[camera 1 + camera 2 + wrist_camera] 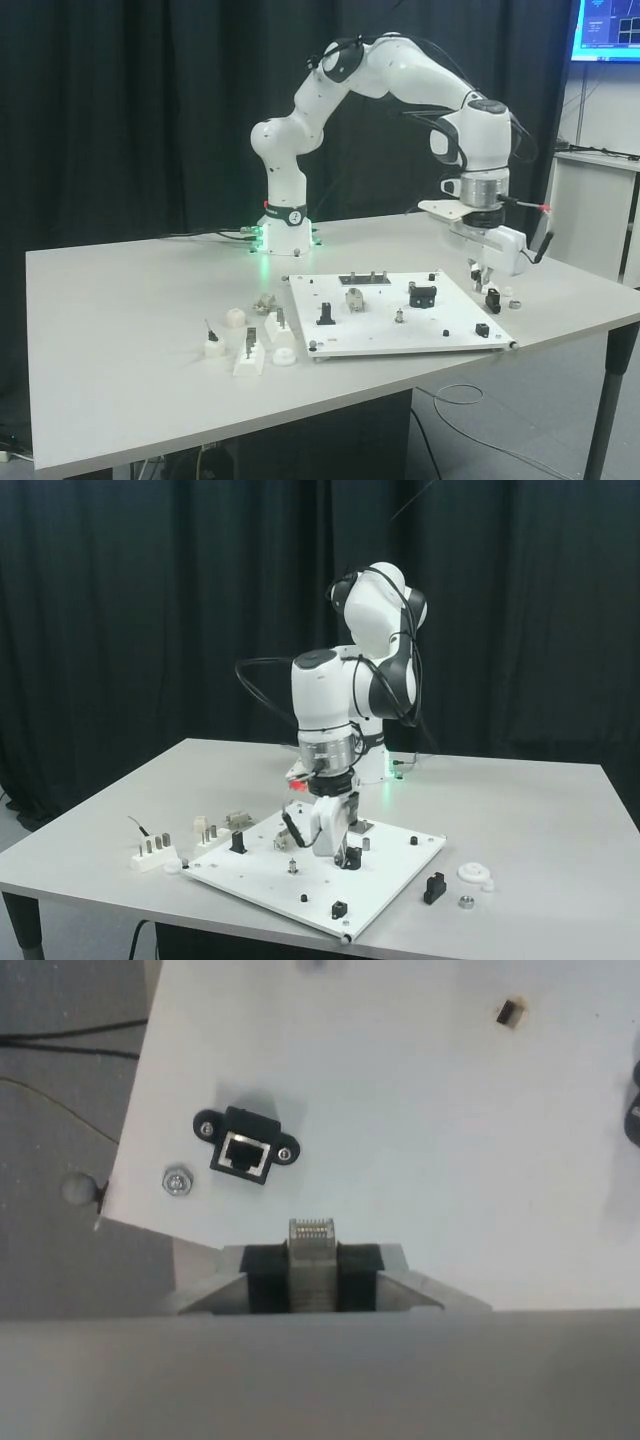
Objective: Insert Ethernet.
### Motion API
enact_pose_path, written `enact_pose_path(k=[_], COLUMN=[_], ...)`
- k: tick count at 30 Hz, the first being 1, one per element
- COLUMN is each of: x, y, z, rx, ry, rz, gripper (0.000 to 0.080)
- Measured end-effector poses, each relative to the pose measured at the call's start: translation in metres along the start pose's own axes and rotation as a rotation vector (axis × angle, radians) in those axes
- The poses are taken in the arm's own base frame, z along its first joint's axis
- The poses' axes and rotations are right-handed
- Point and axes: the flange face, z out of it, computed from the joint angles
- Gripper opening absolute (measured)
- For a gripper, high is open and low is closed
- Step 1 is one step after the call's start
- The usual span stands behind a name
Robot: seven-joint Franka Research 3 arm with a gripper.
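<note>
Gripping an Ethernet plug (pixel 312 1232), the end effector (pixel 312 1278) hangs above the black socket (pixel 246 1152).

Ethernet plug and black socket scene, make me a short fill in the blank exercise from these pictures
1. The gripper is shut on the ______ plug.
2. The black rectangular Ethernet socket is mounted on the ______ flat board.
3. The plug is ______ the socket, not yet inserted.
4. The robot arm's base glows ______.

Missing words: Ethernet; white; apart from; green
</note>
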Motion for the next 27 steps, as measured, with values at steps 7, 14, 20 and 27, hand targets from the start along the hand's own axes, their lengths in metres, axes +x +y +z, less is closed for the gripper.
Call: enact_pose_path(k=[7,14,20,27], x=[0.000,0.002,0.004,0.007], y=[-0.004,-0.009,-0.014,-0.021], z=[0.005,0.010,0.015,0.020], rx=[-0.007,-0.016,-0.025,-0.028], ry=[-0.010,-0.025,-0.043,-0.065], rz=[0.044,0.078,0.106,0.136], gripper=[0.0097,0.0097,0.0097,0.0097])
